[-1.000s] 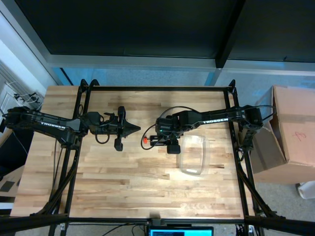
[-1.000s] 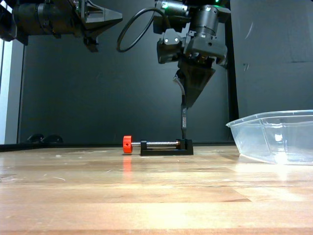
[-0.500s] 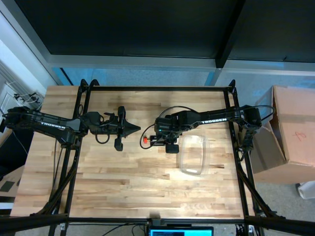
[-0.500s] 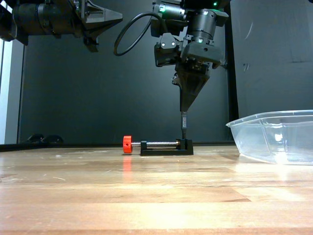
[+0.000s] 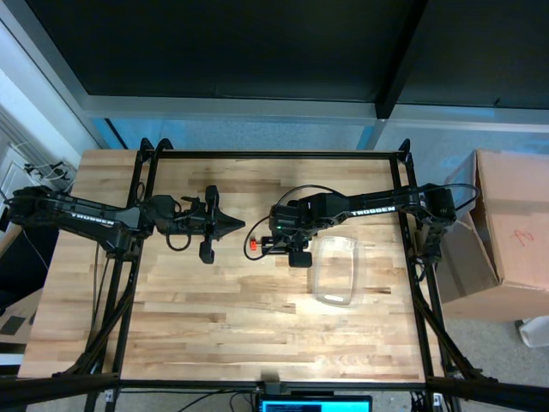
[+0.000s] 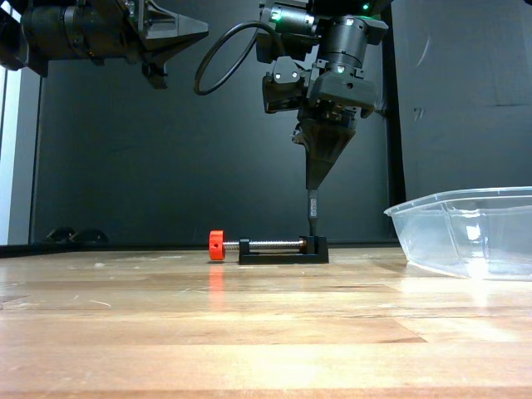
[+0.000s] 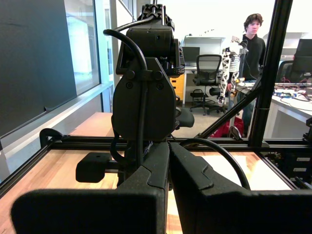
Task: Remove the USB-C connector from the USB-C receptacle and place in the container
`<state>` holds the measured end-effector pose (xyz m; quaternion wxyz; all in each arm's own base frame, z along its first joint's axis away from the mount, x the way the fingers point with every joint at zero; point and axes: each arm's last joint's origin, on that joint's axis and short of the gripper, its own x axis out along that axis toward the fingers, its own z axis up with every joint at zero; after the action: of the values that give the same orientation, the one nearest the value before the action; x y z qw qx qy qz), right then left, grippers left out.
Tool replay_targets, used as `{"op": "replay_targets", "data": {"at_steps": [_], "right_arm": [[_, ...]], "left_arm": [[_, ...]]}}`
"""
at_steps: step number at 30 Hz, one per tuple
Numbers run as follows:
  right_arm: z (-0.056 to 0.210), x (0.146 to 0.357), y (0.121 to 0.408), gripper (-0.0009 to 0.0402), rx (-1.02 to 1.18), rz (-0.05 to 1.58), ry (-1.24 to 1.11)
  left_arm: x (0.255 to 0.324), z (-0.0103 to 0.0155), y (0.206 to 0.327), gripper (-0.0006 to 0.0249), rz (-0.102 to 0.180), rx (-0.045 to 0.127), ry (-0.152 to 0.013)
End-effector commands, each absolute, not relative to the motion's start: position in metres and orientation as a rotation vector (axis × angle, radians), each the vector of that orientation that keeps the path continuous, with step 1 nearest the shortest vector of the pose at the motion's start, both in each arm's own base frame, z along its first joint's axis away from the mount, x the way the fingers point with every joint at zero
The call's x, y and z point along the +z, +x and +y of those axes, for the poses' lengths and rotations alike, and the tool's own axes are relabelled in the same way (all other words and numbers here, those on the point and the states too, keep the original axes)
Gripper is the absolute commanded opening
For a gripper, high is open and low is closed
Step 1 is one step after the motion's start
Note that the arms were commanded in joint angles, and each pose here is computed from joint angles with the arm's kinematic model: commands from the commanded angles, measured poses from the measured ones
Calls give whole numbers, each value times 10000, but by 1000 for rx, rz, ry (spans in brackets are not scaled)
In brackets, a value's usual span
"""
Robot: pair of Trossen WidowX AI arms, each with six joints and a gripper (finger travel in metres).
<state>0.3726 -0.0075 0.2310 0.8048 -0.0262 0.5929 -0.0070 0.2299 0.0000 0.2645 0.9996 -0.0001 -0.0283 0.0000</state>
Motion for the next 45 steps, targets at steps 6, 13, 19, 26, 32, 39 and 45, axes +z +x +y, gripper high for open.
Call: {"op": "replay_targets", "data": {"at_steps": [6,13,19,26,32,39,45], "right_arm": [[-72,2464,3706,0,-14,1249,-54],[-63,2646,3633,0,-13,1226,-55],[-40,2786,3529,0,-20,1209,-41],[47,2827,3421,0,-22,1199,-21],[208,2834,3220,0,-9,1192,-6],[365,2746,2909,0,-8,1220,27],[420,2621,2679,0,-5,1255,35]], "left_arm": [[2645,0,2300,0,-57,0,0],[2645,0,2300,0,-57,0,0],[2646,0,2299,0,-57,0,0],[2648,0,2298,0,-59,0,0],[2634,0,2307,0,-50,0,0],[2632,0,2308,0,-49,0,0],[2631,0,2308,0,-48,0,0]]}}
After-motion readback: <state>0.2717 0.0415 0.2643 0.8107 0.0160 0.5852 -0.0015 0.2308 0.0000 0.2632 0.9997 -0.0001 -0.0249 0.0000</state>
